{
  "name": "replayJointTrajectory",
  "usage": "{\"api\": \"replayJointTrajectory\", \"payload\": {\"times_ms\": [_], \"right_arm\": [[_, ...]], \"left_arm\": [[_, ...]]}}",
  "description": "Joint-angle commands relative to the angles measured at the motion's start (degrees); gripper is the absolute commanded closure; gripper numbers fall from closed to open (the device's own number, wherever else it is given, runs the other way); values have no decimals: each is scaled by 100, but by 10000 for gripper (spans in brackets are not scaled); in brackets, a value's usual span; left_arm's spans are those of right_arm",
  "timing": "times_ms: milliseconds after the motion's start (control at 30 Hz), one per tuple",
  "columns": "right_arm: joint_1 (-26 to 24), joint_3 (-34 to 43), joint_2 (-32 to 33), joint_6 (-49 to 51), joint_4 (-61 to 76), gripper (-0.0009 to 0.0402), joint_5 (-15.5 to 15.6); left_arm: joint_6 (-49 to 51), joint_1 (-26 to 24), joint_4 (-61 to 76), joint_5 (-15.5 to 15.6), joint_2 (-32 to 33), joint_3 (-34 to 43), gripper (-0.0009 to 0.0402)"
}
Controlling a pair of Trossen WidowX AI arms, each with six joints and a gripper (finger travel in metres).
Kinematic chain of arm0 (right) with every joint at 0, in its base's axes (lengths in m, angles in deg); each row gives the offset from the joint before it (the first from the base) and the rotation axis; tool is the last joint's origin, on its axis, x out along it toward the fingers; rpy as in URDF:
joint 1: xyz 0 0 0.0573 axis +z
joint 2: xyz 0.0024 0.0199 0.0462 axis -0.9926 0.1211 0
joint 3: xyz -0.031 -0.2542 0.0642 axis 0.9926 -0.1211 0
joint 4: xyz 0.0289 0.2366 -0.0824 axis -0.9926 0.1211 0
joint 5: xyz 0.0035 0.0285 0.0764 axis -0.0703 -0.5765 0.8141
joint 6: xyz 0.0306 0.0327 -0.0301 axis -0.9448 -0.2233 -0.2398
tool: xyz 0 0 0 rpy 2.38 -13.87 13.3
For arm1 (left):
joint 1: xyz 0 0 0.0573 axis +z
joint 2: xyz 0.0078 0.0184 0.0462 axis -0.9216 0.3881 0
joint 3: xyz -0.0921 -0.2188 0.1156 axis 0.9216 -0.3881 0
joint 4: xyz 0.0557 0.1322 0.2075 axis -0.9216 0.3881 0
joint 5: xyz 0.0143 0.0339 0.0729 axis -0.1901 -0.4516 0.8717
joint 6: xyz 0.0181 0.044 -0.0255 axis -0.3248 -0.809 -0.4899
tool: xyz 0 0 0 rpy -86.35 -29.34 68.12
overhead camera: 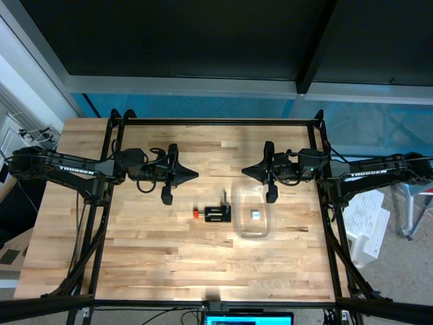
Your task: Pick the usb-c connector and install on the hub
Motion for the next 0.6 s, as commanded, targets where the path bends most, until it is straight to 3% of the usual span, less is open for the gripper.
{"api": "replayJointTrajectory", "payload": {"times_ms": [33, 600], "right_arm": [[-9, 2, 4, -48, -13, 393, -2], [-9, 2, 4, -129, -44, 393, -52]], "left_arm": [[0, 0, -2, -2, 0, 0, 393], [0, 2, -2, -2, 0, 0, 393]]}}
